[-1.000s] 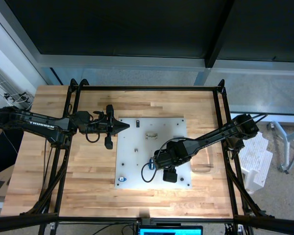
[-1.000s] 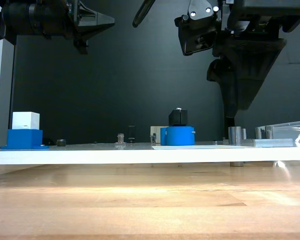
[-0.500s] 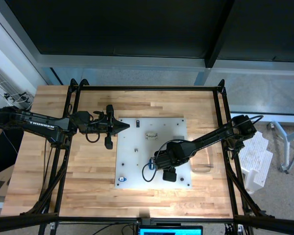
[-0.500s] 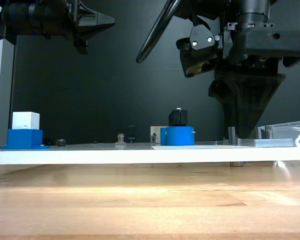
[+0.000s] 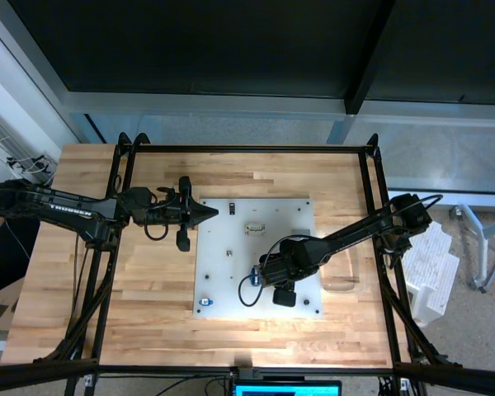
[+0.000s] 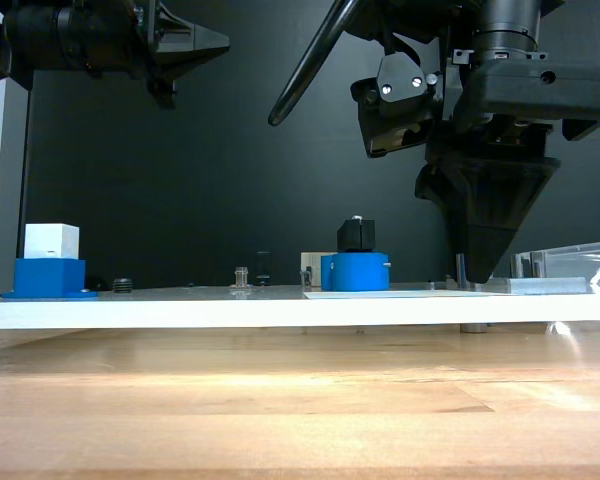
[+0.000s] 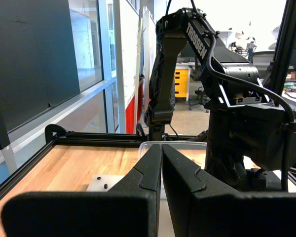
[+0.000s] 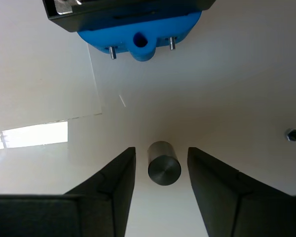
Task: Remove the 16mm cylinder and place in the container
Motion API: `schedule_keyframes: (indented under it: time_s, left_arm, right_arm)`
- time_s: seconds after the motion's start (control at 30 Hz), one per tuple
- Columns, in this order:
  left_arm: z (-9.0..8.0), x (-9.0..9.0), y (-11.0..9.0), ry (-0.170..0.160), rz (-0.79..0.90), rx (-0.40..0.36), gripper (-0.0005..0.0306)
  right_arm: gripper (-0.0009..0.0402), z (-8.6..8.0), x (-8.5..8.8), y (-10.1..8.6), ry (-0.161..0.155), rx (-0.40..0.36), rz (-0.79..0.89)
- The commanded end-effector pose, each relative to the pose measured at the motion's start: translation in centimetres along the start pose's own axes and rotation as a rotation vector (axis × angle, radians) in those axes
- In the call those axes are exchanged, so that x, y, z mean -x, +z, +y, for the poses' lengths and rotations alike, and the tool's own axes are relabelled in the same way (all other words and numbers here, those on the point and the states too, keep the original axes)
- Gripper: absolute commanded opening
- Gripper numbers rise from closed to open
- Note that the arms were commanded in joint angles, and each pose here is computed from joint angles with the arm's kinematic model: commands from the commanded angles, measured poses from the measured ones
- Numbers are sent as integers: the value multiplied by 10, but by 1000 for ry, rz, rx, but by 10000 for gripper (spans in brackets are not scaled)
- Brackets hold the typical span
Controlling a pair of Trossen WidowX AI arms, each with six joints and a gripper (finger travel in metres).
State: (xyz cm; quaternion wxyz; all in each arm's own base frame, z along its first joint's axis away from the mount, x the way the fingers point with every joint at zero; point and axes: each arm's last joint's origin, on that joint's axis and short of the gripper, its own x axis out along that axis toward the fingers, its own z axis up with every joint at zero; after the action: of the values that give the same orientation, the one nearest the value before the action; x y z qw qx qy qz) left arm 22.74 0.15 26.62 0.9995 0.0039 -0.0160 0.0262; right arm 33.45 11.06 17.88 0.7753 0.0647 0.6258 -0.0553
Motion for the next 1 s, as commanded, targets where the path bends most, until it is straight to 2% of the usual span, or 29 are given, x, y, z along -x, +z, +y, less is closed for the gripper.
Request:
schedule_keyframes:
  time_s: [0.03,0.53,0.77,1.0]
  left_arm:
    - [0,0,0,0,0,0,0]
    - [0,0,0,0,0,0,0]
    - [0,0,0,0,0,0,0]
    - [0,0,0,0,0,0,0]
  right_arm:
    - [110,0,0,0,1,0,-1]
    - [-2,0,0,0,2,0,0]
    - [8,-1,9,0,15,-4,-20]
    - [8,-6,33,-1,38,-13,-68]
